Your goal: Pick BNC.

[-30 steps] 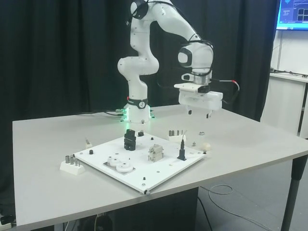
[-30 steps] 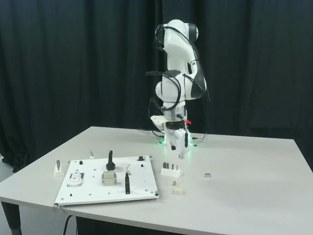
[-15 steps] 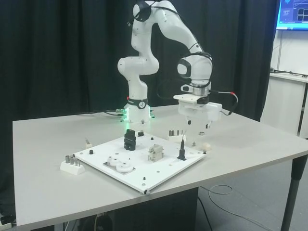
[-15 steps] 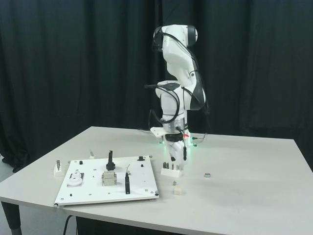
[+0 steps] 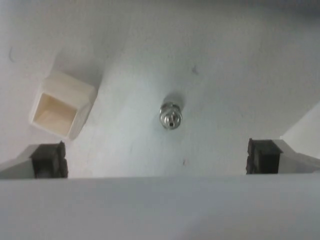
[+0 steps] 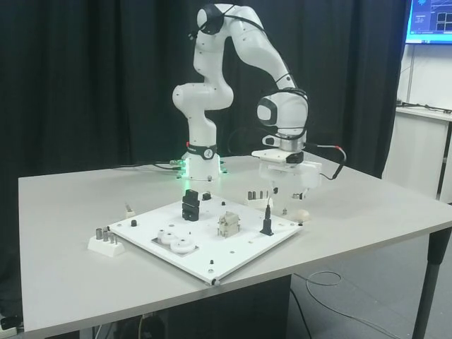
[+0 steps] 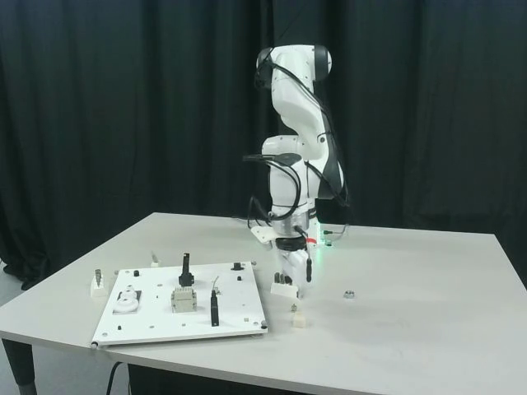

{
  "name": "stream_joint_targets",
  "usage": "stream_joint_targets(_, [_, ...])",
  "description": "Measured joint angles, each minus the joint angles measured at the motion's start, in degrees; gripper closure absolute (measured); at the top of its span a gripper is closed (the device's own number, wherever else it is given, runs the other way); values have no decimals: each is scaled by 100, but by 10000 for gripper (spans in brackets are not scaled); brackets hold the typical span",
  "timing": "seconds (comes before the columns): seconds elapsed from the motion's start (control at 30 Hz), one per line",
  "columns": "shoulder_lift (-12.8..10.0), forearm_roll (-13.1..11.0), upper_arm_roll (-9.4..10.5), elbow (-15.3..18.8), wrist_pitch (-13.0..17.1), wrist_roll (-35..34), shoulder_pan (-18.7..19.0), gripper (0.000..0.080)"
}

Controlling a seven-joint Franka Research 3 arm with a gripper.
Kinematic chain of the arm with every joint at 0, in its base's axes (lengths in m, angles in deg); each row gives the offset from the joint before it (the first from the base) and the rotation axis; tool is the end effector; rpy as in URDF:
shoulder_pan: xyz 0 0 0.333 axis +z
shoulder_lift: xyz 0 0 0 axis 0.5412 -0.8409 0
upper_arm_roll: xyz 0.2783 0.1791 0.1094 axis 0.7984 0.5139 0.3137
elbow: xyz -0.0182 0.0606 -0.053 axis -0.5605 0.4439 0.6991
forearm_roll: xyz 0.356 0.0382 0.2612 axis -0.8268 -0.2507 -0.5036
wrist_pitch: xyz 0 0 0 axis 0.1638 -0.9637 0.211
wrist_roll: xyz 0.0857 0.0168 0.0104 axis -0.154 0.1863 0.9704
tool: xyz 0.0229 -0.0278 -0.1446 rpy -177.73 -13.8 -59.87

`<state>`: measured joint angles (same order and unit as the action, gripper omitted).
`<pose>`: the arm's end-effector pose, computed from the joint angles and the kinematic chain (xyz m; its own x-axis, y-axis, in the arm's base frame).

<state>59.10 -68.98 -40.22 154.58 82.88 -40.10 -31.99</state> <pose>0.5383 0.0780 0.1797 -0.2247 -0.9738 -0.0353 -0.9744 0.2246 0.0050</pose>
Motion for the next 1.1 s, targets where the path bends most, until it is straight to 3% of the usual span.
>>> stream_joint_targets(0.47, [-280,188,-88,78,479,28,0,3])
stream_joint_targets(0.77, [-445,257,-121,78,642,89,0,3])
stream_joint_targets(1.1, [-452,261,-123,85,686,234,13,3])
